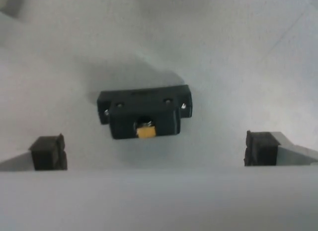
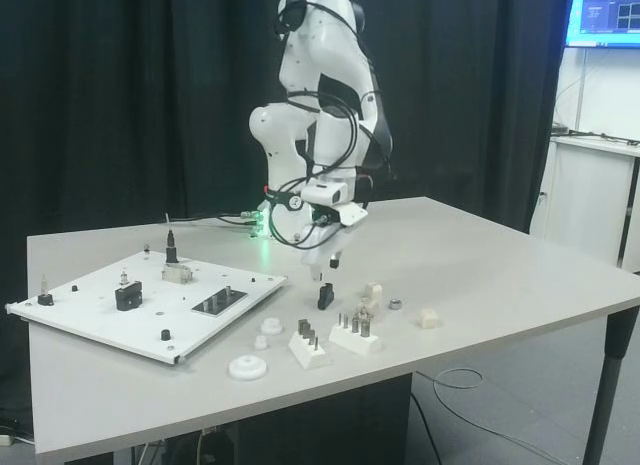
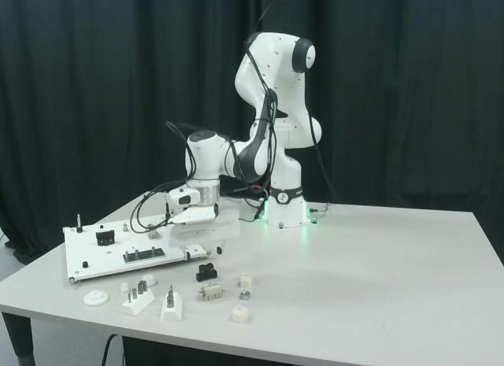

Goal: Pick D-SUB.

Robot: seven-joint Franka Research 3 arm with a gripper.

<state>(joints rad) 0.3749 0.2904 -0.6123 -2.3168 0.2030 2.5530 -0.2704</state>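
Note:
The D-SUB is a small black connector block lying on the grey table, with a small pale tab on one side. In the room views the D-SUB sits just off the white board's near corner. My gripper hangs a little above it, open, with one black fingertip on either side and nothing held. From the room cameras the gripper points straight down over the connector, apart from it.
A white assembly board with several small parts lies beside the connector. Near the table's front edge stand white pin holders, small white cubes, a nut and white discs.

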